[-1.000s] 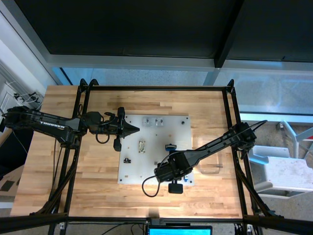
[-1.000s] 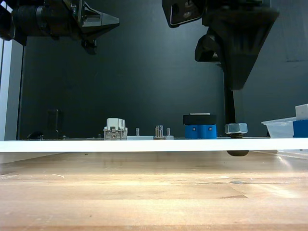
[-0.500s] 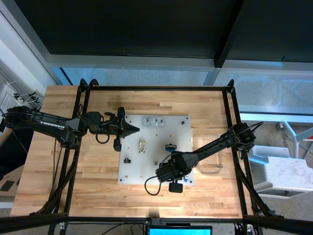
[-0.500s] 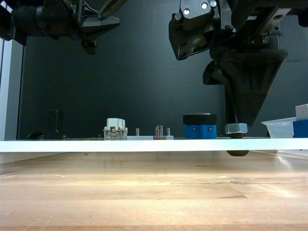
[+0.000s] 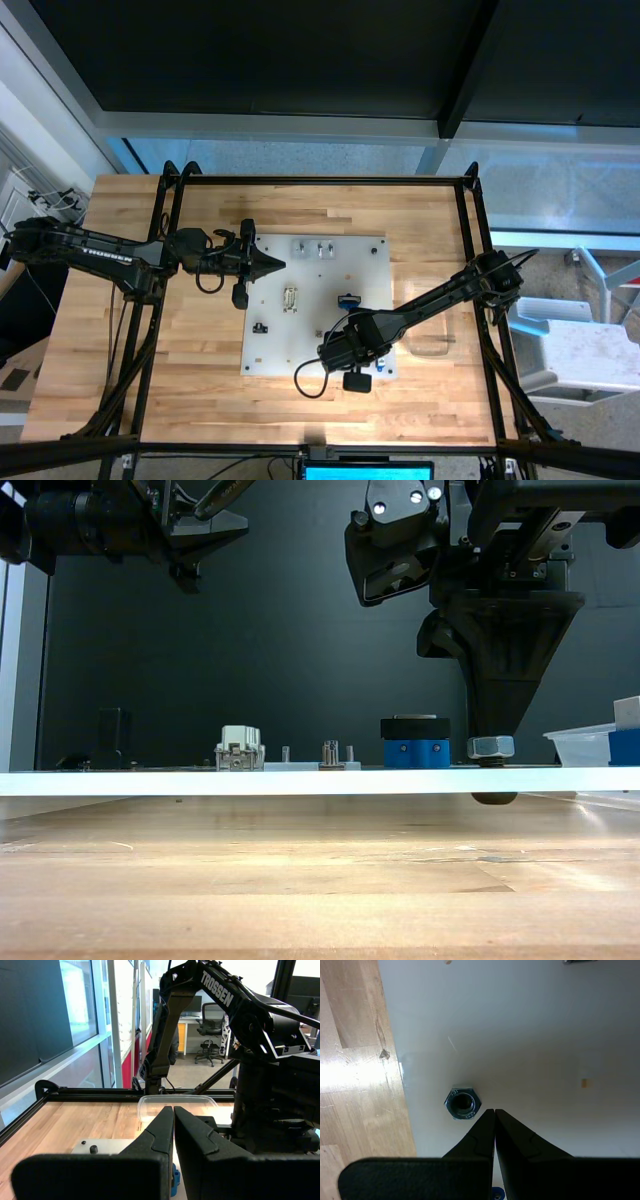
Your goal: Pick the M12 fastener and fasten on the M12 threads
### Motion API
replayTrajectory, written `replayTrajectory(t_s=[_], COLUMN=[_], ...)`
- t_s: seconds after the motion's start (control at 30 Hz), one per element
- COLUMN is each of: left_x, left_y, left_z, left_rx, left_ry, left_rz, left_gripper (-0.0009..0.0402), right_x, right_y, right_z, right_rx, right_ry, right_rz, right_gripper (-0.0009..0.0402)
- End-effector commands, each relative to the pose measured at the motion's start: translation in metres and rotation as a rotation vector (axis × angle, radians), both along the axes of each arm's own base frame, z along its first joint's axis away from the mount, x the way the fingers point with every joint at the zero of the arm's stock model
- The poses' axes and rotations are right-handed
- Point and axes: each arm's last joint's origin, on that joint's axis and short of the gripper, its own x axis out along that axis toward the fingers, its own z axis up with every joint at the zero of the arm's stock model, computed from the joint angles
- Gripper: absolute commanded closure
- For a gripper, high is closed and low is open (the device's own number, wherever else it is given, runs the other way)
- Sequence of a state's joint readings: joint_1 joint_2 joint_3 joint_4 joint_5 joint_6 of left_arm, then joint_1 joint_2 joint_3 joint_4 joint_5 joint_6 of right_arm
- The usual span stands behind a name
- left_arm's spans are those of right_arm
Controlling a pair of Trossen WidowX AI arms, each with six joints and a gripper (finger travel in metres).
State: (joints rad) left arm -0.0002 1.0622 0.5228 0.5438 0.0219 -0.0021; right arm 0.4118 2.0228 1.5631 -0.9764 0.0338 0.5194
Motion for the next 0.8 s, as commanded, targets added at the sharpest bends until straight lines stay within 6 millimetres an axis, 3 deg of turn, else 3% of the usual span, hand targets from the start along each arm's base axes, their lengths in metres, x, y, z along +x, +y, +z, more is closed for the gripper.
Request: replayTrajectory(t_s=[0.03, 0.23, 0.8], left_x=[0.0000, 0.0000, 0.0000], left_y=[0.0000, 0.0000, 0.0000], left_z=[0.0000, 0.0000, 0.0000], left_rx=[0.000, 0.000, 0.000], left_ry=[0.000, 0.000, 0.000], left_rz=[0.000, 0.000, 0.000], left_gripper=[0.0393, 0.0393, 0.0393], right_x=[0.0002, -0.0040, -0.0020], right_y=[0.0005, 0.0070, -0.0029], right_z=[0.0000, 0.0040, 0.0055], right_rx=[0.014, 0.290, 0.029], right_ry=[0.003, 0.111, 0.008], right_rz=[0.002, 0.105, -0.061], right_gripper=[0.0393, 0.0393, 0.0393])
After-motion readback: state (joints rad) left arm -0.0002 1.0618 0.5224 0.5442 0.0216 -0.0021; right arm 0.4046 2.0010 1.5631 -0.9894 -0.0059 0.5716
